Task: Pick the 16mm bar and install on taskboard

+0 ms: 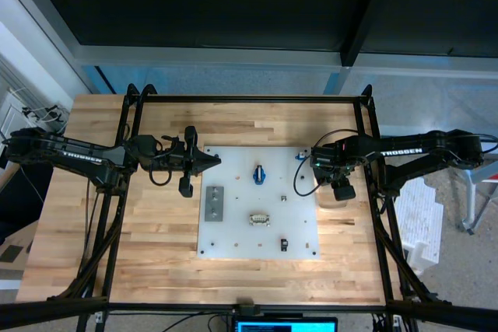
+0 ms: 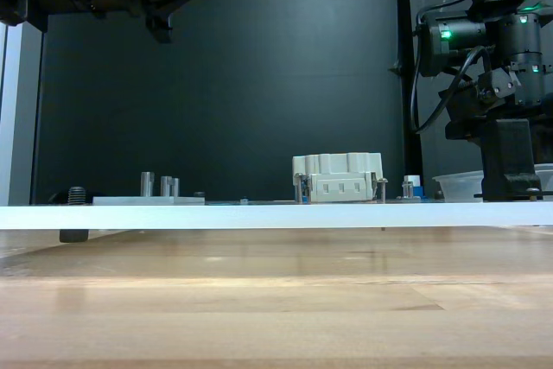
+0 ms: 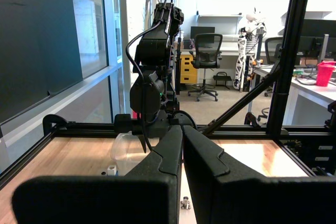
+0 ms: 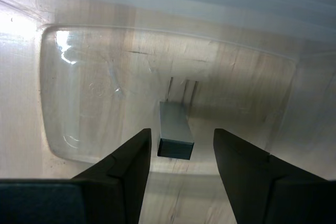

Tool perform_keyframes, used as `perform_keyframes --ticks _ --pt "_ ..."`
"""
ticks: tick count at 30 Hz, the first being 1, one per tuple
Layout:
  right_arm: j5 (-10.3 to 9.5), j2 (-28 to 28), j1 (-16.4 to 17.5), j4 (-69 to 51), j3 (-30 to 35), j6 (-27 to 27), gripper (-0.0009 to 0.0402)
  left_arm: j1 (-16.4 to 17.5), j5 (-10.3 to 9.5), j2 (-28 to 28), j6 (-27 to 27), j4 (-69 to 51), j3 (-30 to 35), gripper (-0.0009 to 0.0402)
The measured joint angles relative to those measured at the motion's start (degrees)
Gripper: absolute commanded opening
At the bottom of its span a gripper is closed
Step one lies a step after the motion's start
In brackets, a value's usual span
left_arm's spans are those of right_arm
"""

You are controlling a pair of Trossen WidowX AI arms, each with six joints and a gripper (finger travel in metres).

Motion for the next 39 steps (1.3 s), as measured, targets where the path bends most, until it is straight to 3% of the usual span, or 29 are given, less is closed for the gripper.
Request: perform_keyframes --ticks 19,30,39 --pt "-0.98 -0.3 0.0 -0.3 0.3 -0.5 -0.0002 0.0 0.00 0.0 0.0 0.0 0.0 0.0000" --pt "-0.98 -2.4 0.0 -1.3 1.4 -0.6 0.0000 0.0 0.00 0.0 0.0 0.0 0.0 0.0000" --pt "-0.98 -3.9 0.0 -11.0 9.9 3.1 0.0000 0.0 -0.02 0.0 0.0 0.0 0.0 0.0000"
